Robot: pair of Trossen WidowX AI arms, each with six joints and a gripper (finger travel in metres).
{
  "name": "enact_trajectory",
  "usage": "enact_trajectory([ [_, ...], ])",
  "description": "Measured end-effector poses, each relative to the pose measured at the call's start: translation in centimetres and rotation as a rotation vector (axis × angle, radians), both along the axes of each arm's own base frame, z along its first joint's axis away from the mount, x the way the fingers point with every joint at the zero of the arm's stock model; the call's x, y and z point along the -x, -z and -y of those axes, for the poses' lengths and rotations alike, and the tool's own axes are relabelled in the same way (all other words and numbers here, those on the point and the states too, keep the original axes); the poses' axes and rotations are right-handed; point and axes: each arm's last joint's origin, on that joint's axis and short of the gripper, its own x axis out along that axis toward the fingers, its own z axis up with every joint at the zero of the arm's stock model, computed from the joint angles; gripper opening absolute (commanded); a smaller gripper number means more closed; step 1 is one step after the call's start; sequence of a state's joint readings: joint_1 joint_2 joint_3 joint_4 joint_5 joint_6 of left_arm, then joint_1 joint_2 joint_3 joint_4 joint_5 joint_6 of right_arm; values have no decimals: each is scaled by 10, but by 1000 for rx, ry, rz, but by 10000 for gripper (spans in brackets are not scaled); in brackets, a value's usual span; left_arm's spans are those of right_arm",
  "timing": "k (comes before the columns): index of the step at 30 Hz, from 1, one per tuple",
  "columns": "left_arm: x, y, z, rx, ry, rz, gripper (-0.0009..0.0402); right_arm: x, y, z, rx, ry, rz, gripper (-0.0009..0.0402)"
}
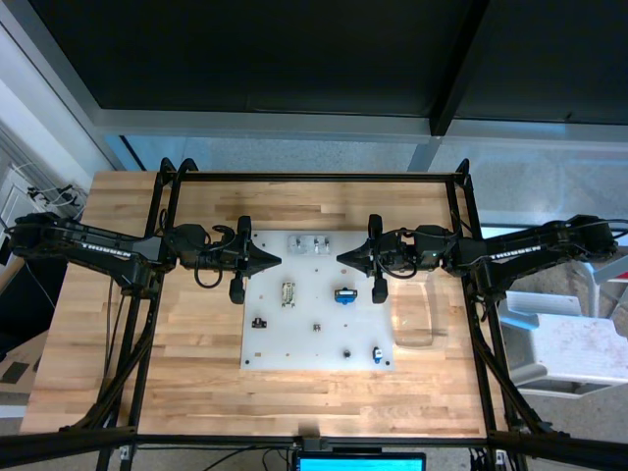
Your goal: Unfasten the M12 fastener and place in the container
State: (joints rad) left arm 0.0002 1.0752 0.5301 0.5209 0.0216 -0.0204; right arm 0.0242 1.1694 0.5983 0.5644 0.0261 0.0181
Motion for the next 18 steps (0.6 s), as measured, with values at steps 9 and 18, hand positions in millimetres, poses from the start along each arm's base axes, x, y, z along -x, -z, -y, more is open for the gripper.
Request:
enact_trajectory([
  [9,0,0,0,0,0,1,0,0,1,-1,0,-3,-8,0],
  [18,0,0,0,0,0,0,0,0,1,-1,-1,-4,-8,0],
])
